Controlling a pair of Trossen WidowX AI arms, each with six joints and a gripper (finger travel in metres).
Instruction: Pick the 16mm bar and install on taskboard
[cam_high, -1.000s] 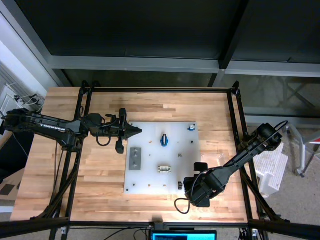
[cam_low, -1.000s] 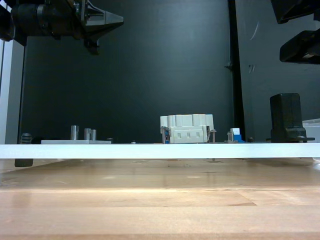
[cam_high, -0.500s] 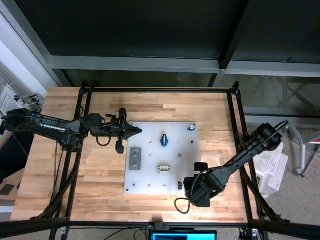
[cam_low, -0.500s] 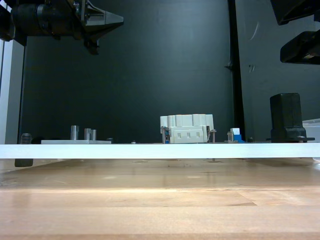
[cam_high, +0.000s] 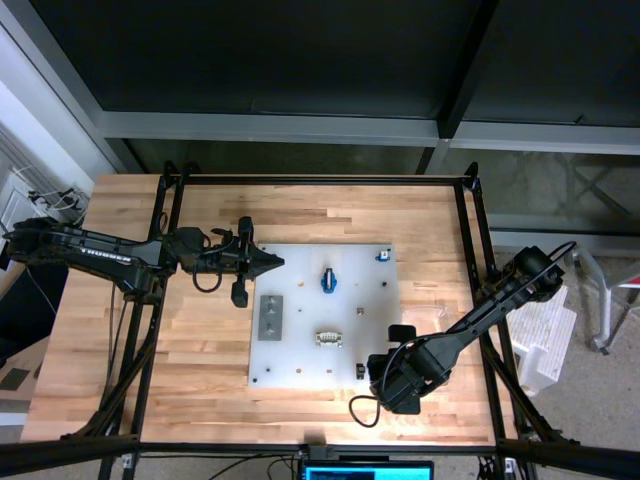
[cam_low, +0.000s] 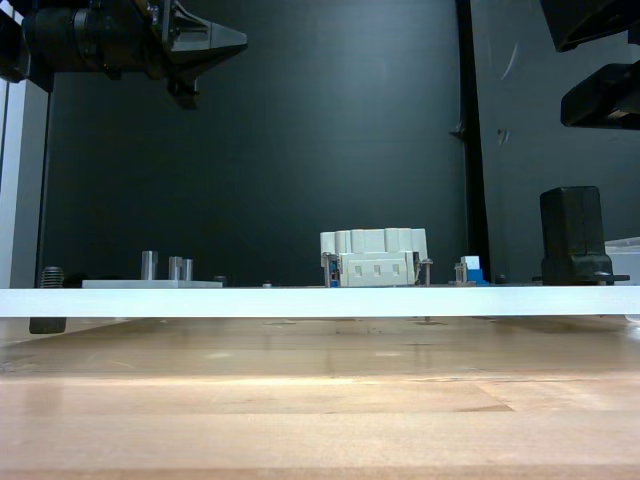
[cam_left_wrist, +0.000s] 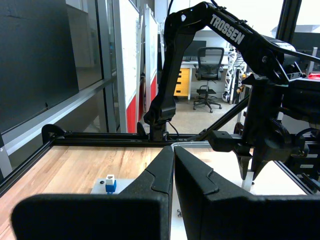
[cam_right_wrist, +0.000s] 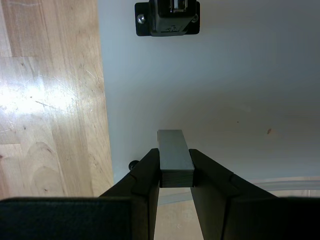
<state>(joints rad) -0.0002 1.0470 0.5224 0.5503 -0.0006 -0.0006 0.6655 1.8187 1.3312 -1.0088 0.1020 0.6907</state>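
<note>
The right gripper (cam_high: 388, 385) hangs above the near right corner of the taskboard (cam_high: 300, 352), its fingers (cam_right_wrist: 146, 172) clamped on either side of the 16mm bar (cam_right_wrist: 175, 156). The bar is a short dark-grey metal piece held clear of the white plate. Seen along the gripper, the bar is over bare board close to the plate's edge, with the wooden bench (cam_high: 200, 350) just beside it and a black connector (cam_right_wrist: 167, 17) fixed to the board ahead.

Further across the plate stand a grey metal block (cam_high: 271, 315), a blue knob (cam_high: 329, 280), a pale multi-pin connector (cam_high: 327, 340) and a small blue-and-white part (cam_high: 381, 256) at the far right corner.

The left gripper (cam_high: 272, 262) hovers level above the board's far left corner. Its fingers are pressed together with nothing between them, and it points towards the right arm (cam_left_wrist: 220, 30). A black metal frame (cam_high: 166, 290) runs around the bench.
</note>
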